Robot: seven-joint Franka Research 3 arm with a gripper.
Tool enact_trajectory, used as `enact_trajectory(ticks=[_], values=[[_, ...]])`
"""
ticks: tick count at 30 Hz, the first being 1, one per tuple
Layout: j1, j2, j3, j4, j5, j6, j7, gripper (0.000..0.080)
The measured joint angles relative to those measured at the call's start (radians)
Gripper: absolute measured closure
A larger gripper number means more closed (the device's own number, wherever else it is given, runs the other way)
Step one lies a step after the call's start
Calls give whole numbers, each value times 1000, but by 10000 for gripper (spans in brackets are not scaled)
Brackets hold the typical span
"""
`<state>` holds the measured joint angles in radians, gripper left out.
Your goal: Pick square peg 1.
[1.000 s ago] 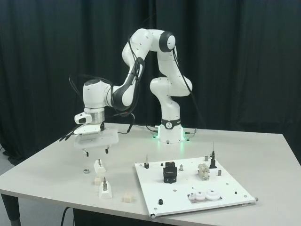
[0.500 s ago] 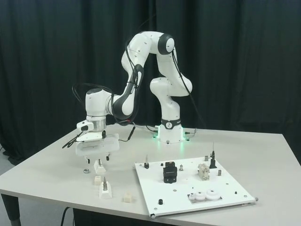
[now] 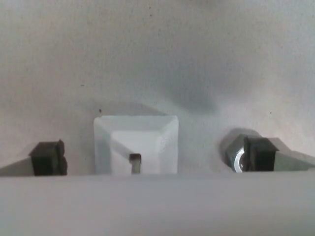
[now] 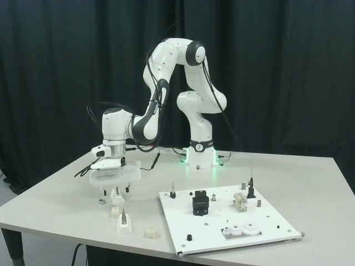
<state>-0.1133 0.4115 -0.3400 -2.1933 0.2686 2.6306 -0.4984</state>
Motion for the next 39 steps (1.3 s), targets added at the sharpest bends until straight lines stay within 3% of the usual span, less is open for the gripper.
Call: enact_trajectory(ticks=[16, 17, 28, 29, 33, 34, 38, 39], values=[[0, 5, 1, -2, 4, 12, -11, 3], [0, 5, 1, -2, 4, 13, -11, 116], [0, 8, 0, -2, 4, 13, -11, 116], [0, 9, 0, -2, 4, 14, -11, 510], [0, 11, -1, -2, 4, 14, -11, 510], [0, 11, -1, -2, 4, 14, -11, 690], [0, 12, -1, -2, 4, 14, -11, 690], [0, 12, -1, -2, 4, 14, -11, 765]])
